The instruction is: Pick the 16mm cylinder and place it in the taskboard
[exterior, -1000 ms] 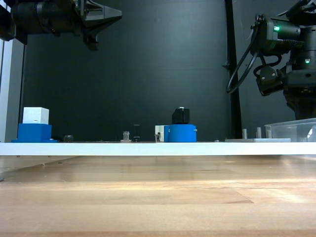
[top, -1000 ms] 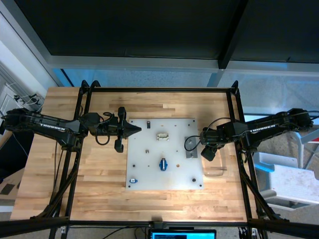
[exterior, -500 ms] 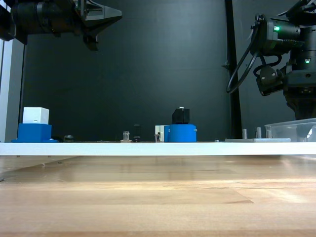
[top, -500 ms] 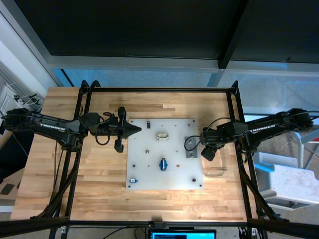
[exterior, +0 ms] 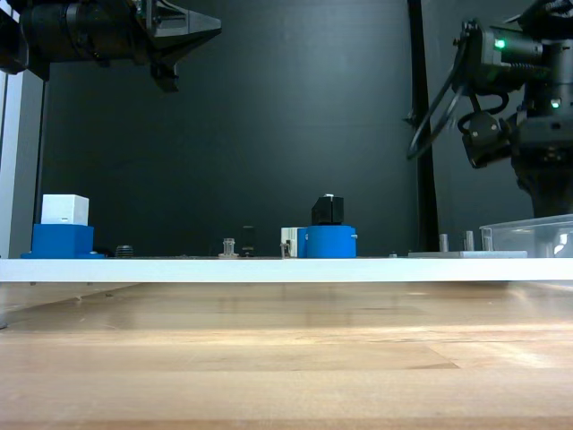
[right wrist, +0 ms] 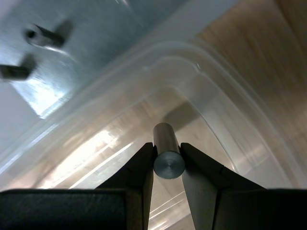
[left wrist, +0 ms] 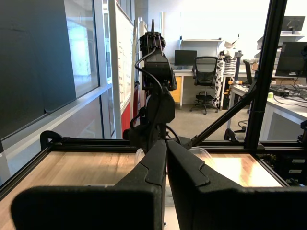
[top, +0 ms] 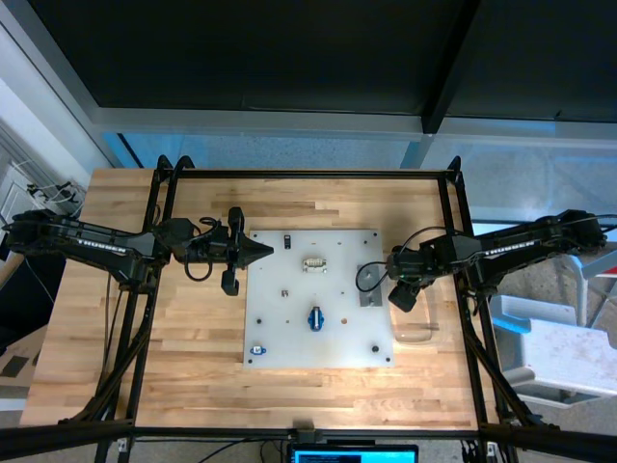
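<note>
Wooden table (top: 193, 386): the nearest strip in the high view is bare plank.

Taskboard (top: 289, 328): a white square plate lying flat at frame centre. It carries a blue part (top: 315, 317) toward its near side and a grey metal plate (top: 371, 285) with upright pegs at its right edge.

Clear tray (top: 424, 333): sits just beside the taskboard's right edge, at the right of the frame.

Right gripper (right wrist: 168, 152): hangs over the tray, pointing downward. Its fingers (right wrist: 142, 165) are pinched on the 16mm cylinder (right wrist: 166, 139), one on each side, with the round end face toward the wrist camera. The cylinder is over the tray's curved corner, off the taskboard. Whether it touches the tray floor cannot be told. In the low view the arm stands at upper right, above the tray wall (exterior: 533, 235).

Left gripper (top: 262, 249): held level at the taskboard's far-left corner, left of centre in the frame, high above the board in the low view. Its fingers (left wrist: 156, 163) are pressed together and hold nothing.
</note>
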You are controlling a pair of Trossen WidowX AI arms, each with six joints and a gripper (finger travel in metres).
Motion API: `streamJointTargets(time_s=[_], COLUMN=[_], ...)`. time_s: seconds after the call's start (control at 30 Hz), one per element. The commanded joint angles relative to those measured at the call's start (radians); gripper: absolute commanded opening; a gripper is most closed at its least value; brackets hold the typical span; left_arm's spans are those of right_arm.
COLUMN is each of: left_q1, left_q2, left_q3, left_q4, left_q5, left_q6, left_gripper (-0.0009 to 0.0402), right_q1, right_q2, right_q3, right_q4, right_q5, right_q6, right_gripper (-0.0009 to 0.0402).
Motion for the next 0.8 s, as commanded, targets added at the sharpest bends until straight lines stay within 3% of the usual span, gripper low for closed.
streamJointTargets(time_s=[0.03, 0.8], left_q1=[0.0, 0.0], left_q2=[0.0, 0.0], left_q3=[0.0, 0.0], left_q4=[0.0, 0.0], left_q5=[0.0, 0.0], left_q6=[0.0, 0.0], left_gripper=[0.0, 0.0], right_q1=[0.0, 0.005], right_q2=[-0.004, -0.007], right_q3=[0.027, 0.239], right_q4=[-0.024, -0.26], right_q5=[0.0, 0.003], right_q6=[0.0, -0.029], right_gripper=[0.0043, 0.0043])
